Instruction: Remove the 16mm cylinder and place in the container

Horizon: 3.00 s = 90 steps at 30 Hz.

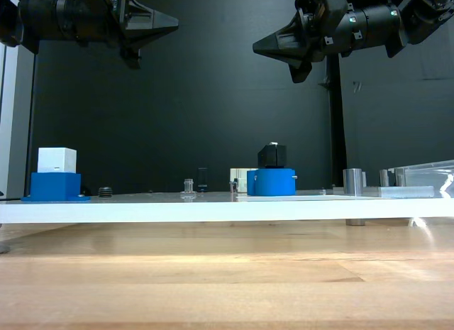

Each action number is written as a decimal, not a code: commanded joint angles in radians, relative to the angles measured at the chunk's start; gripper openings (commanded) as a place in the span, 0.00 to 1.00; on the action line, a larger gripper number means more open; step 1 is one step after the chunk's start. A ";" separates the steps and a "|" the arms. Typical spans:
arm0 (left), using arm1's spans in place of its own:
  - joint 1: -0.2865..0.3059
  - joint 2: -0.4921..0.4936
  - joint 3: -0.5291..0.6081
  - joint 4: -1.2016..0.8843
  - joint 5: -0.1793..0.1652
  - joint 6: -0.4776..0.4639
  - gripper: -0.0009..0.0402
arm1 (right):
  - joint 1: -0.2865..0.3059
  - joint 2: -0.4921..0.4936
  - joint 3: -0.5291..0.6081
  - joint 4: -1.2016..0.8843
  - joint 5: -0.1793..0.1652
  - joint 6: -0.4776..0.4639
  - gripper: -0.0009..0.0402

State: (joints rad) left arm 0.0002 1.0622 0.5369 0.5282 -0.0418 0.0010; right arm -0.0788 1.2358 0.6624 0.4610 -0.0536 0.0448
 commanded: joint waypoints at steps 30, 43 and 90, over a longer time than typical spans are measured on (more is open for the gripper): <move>0.000 0.000 0.000 0.000 0.000 0.000 0.02 | 0.084 0.004 0.258 -0.603 0.013 0.005 0.02; 0.000 0.000 0.000 0.000 0.000 0.000 0.02 | 0.180 0.004 0.381 -0.877 0.072 0.096 0.02; 0.000 0.000 0.000 0.000 0.000 0.000 0.02 | 0.389 0.556 0.798 -1.544 0.140 0.183 0.68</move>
State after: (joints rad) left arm -0.0002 1.0622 0.5365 0.5282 -0.0422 0.0010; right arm 0.3092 1.7824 1.4624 -1.0843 0.0864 0.2241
